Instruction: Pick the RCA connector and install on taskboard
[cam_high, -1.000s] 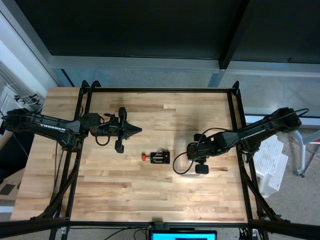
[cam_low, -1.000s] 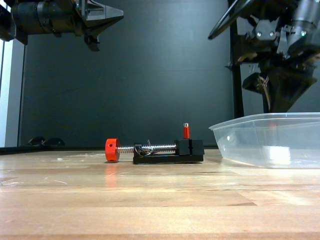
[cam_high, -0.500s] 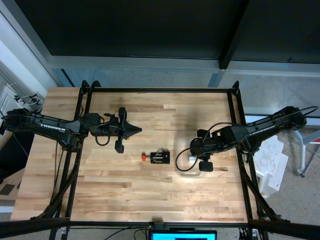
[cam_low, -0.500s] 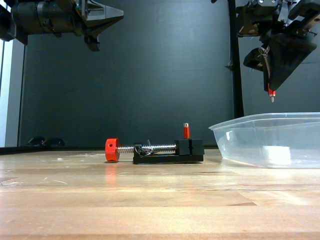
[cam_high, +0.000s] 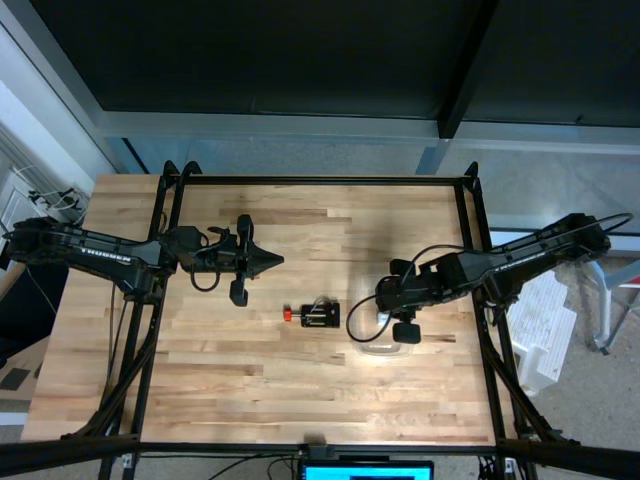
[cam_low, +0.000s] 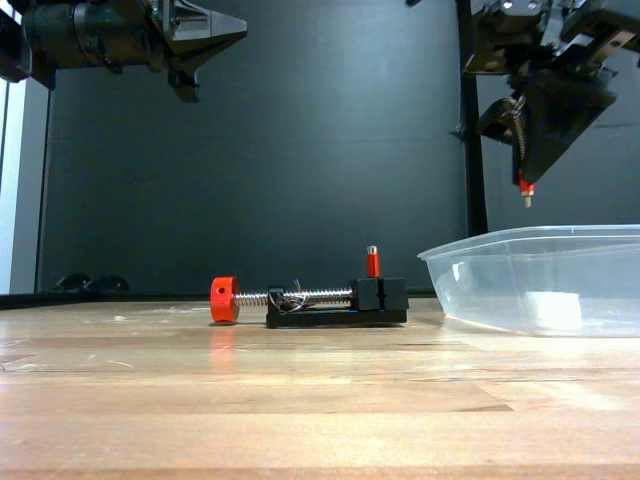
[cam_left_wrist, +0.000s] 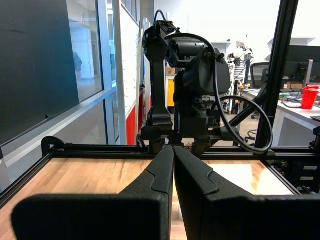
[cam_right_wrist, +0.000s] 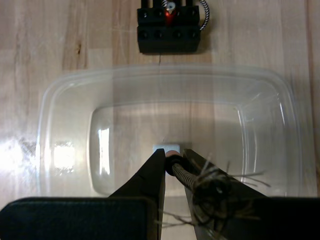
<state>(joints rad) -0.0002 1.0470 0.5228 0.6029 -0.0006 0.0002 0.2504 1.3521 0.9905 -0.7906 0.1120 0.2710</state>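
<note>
While right pincer (cam_low: 523, 180) grips connector (cam_right_wrist: 171, 159) over tray (cam_low: 470, 290) | best carry it upright to block (cam_low: 335, 303), lower slowly | left pincer (cam_left_wrist: 173, 150) closed, empty, parked high left.

Right gripper (cam_low: 524, 176): we see it risen out of the clear tray (cam_low: 470, 285), now above the rim and slightly nearer the taskboard (cam_low: 335, 305).
RCA connector (cam_low: 526, 192): lifted along, apparently pinched at the fingertips.
</note>
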